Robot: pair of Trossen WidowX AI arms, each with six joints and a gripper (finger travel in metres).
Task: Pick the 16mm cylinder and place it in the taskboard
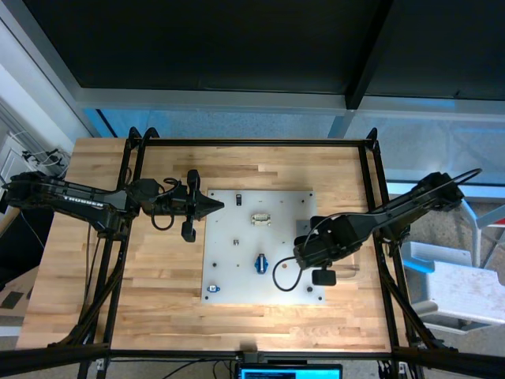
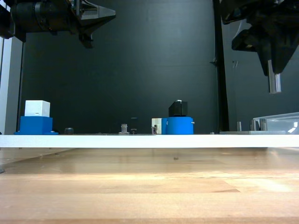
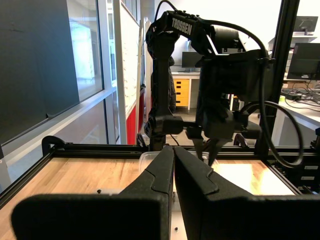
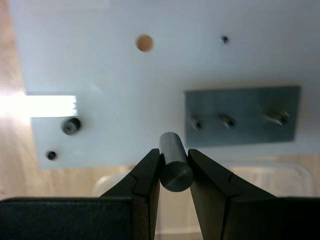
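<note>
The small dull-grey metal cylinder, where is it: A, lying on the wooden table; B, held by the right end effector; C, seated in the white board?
B: the right end effector grips the grey metal cylinder above the white square taskboard; the left end effector hangs shut over the board's left edge.

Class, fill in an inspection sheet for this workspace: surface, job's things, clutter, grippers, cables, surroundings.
Surface: wooden table, with the taskboard lying flat on it.
Job's things: 16mm cylinder held in the air, not yet inserted.
Clutter: clear tray beside the board's right edge.
Grippers: right gripper shut on the cylinder, raised near the board's right edge; left gripper shut, empty, raised at the board's left edge.
Cables: black cable looping along the right arm.
Surroundings: black frame; monitor at the near edge.
</note>
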